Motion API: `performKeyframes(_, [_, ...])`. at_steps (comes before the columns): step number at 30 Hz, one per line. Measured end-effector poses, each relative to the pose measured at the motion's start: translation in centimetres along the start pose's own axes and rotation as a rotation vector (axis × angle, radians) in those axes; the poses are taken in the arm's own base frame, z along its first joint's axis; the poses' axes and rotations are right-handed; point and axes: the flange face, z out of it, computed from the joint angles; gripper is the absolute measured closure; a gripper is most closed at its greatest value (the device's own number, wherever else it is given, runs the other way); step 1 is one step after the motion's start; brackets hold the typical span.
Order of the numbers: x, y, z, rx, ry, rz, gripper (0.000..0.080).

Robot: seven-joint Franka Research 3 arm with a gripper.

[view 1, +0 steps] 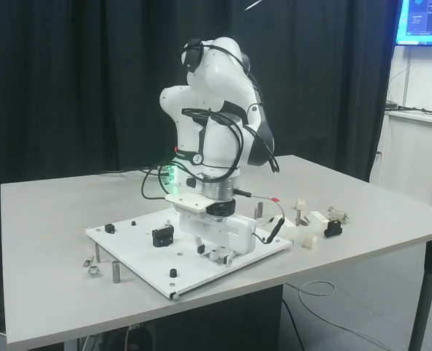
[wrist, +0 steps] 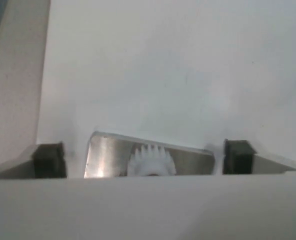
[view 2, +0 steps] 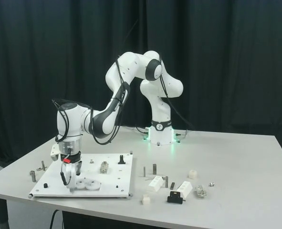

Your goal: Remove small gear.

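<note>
A: The grey counter (view 2: 236, 157) carries one white board (view 1: 139, 257), and the arm sits low over it so the hand (wrist: 145, 159) can straddle the part.

B: The hand is spread wide, gripping nothing; one small gear (wrist: 151, 161) sits between its fingers on a metal plate (wrist: 105, 156).

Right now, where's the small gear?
In the wrist view the small gear sits on a metal plate, between the open pincer's fingertips, over the white board.
</note>
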Motion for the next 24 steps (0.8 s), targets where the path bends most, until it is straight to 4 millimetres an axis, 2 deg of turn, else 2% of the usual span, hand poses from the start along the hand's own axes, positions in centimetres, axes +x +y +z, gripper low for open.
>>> performKeyframes(5, [0.04,-0.01,-0.02,0.000,0.000,0.001,0.0114])
performKeyframes(6, [0.04,-0.01,-0.02,0.000,0.000,0.001,0.0290])
performKeyframes(14, [0.21,0.09,0.30,-0.008,-0.005,-0.003,0.0290])
performKeyframes(15, [0.26,0.09,0.28,-0.008,-0.008,-0.003,0.0588])
performKeyframes(24, [0.58,0.09,0.25,-0.013,-0.025,0.004,0.0601])
